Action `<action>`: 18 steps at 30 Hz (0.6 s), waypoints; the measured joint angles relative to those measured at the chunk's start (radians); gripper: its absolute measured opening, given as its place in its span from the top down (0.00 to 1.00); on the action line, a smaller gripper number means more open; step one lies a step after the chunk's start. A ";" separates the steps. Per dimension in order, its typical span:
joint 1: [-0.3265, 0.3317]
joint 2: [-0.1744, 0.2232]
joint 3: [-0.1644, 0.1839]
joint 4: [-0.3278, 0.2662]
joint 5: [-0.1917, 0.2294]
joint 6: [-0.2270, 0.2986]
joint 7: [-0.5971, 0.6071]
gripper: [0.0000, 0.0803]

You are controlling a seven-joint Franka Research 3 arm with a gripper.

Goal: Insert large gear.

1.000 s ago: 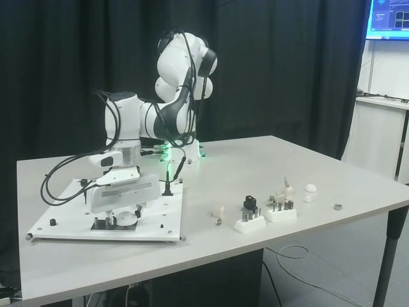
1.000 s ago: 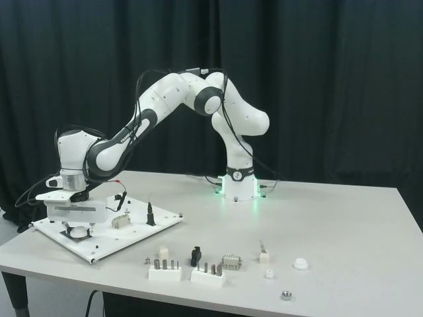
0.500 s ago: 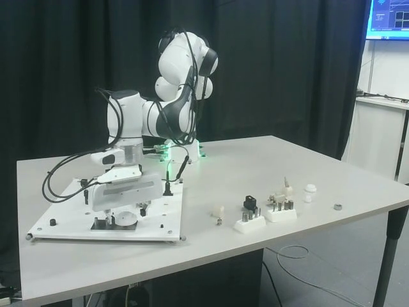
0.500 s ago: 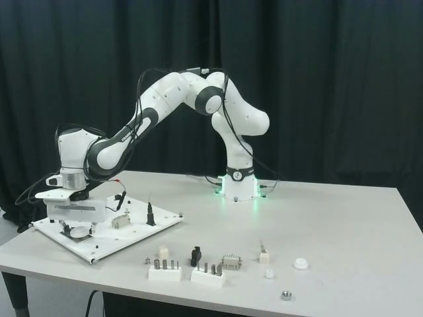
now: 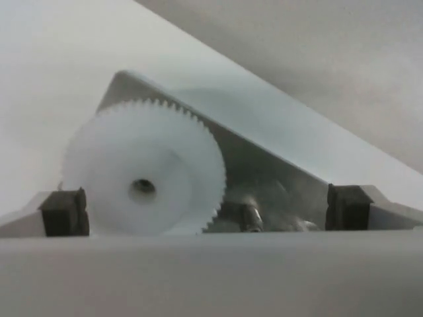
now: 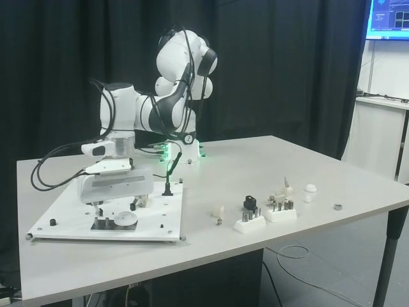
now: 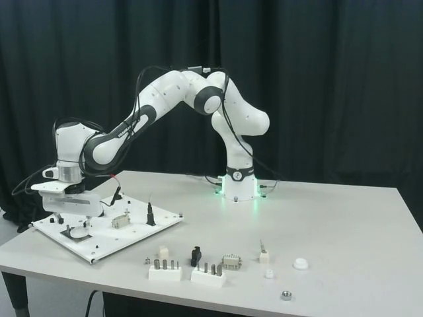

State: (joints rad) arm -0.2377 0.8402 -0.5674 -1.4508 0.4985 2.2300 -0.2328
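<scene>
The large white gear (image 5: 142,172) lies flat on a grey metal plate (image 5: 277,178) with a small peg beside it. That plate is mounted on the white board (image 6: 70,214). My gripper (image 5: 206,210) is open, its black fingertips (image 5: 64,212) wide apart above the gear and not touching it. In the first room view the gear (image 6: 125,219) sits on the board just below the raised gripper (image 6: 115,204). In the second room view the gear (image 7: 80,232) lies under the gripper (image 7: 69,218) at the board's (image 7: 125,234) left end.
A black upright plug (image 6: 167,187) stands on the board's far side. To the right on the grey table (image 6: 223,173) are two white holders with pegs (image 6: 249,222), a small white piece (image 6: 218,210), a white cap (image 6: 310,190) and a nut (image 6: 337,206).
The gripper has risen and shifted a little to the left off the board. The gear has stayed down on the grey plate, free of the fingers.
</scene>
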 joint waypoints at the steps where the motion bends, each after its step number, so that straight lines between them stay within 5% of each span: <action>1: 0.000 0.000 -0.001 0.000 0.000 0.000 0.000 0.00; 18: -0.013 0.003 -0.002 0.000 0.009 0.010 0.025 0.00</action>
State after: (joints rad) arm -0.2510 0.8433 -0.5696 -1.4508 0.5077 2.2398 -0.2080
